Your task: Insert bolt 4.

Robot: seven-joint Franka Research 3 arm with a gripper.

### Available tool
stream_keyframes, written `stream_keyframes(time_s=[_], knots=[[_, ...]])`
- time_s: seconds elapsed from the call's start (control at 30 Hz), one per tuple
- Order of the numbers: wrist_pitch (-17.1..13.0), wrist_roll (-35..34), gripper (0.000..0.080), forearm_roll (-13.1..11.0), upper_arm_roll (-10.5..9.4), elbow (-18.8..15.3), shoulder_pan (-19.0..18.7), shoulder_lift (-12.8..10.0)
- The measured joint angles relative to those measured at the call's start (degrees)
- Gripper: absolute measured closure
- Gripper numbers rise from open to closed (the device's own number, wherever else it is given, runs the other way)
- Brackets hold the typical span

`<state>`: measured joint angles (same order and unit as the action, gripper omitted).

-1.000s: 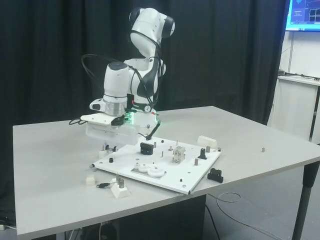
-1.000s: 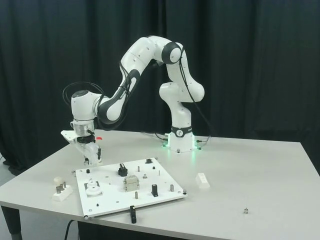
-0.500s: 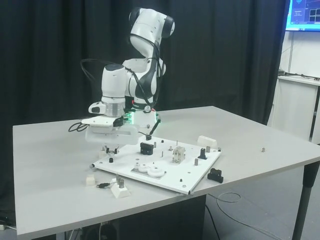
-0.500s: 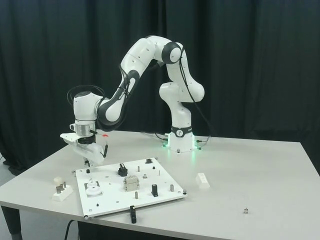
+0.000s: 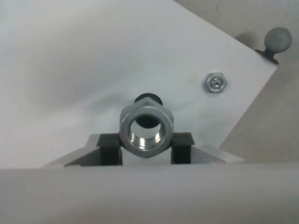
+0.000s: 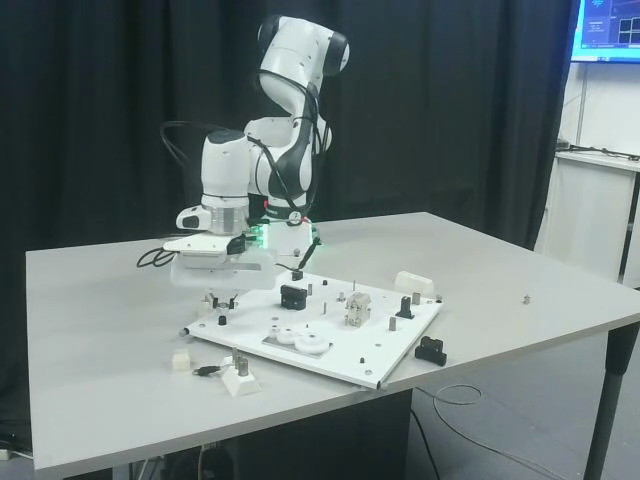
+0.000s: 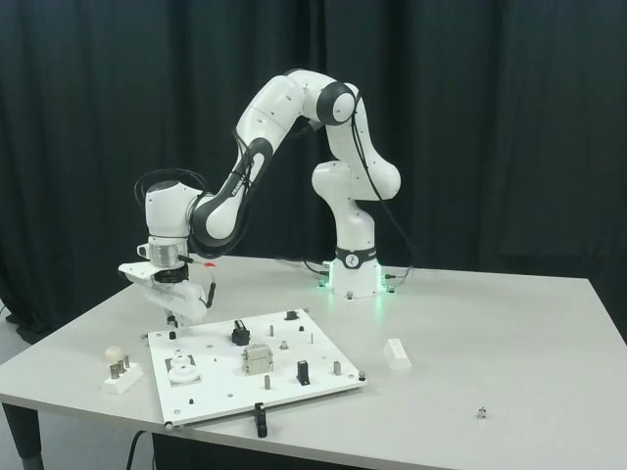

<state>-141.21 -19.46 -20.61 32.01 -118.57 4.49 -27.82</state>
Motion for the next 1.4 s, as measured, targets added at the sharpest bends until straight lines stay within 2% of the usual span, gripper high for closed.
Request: stream_keyframes(time_s=[0.33, 1.4], knots=[[-0.1, 0.6, 0.058, -0.4, -0.08, -0.5, -0.1, 0.0], [-4.2, 0.7, 0.058, -1.4, -0.14, -2.7, -0.5, -0.1]])
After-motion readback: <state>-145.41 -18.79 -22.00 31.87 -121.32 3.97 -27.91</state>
